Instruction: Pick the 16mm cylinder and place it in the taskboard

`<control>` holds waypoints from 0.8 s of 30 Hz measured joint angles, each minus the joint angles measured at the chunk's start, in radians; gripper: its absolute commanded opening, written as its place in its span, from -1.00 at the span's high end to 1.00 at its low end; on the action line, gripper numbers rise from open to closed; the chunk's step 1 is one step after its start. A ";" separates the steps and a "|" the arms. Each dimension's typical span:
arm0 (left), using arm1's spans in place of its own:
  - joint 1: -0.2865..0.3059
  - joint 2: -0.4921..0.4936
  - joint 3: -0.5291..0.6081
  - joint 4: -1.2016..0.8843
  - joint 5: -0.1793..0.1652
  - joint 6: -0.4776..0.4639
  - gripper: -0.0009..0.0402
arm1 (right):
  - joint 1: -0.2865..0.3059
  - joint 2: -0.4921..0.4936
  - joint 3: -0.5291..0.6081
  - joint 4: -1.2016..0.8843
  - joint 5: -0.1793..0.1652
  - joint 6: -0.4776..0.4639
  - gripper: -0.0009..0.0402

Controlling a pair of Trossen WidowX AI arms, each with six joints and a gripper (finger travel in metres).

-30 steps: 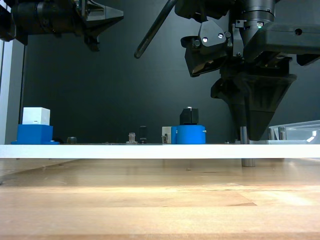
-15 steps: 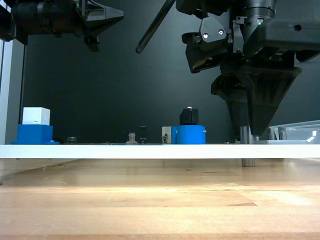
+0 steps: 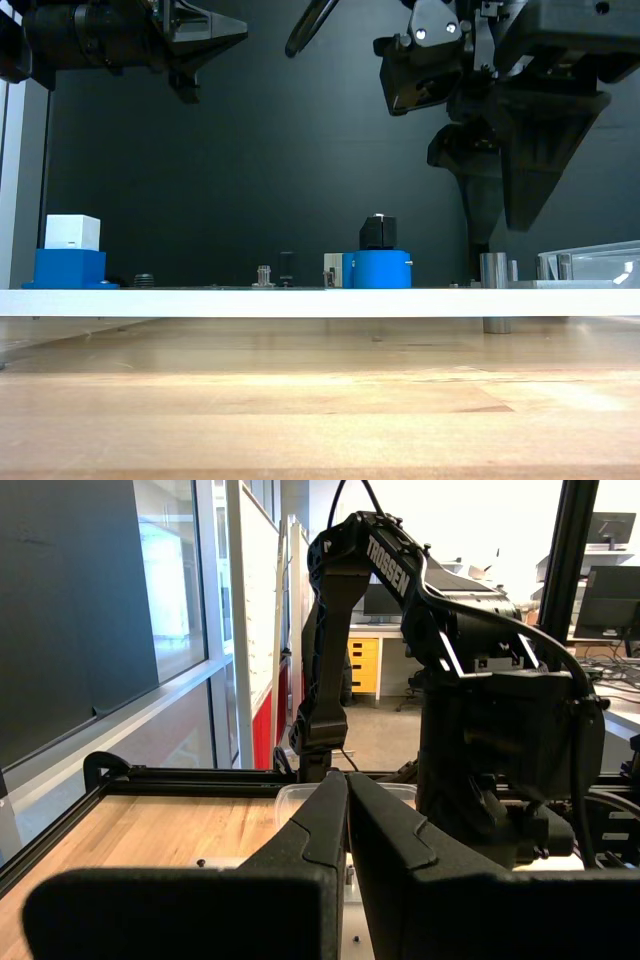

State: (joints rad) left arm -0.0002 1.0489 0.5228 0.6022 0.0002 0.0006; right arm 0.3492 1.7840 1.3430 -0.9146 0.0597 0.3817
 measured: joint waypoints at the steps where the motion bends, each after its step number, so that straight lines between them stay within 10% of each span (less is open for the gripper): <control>1: 0.000 0.000 0.000 0.000 0.000 0.000 0.96 | 0.000 -0.005 0.000 -0.001 0.000 0.000 -0.35; 24: 0.000 0.000 0.000 0.000 0.000 0.000 0.96 | 0.000 -0.076 0.000 -0.027 0.000 -0.002 -0.35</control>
State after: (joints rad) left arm -0.0002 1.0489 0.5228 0.6025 0.0002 0.0006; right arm 0.3492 1.7081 1.3430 -0.9417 0.0597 0.3801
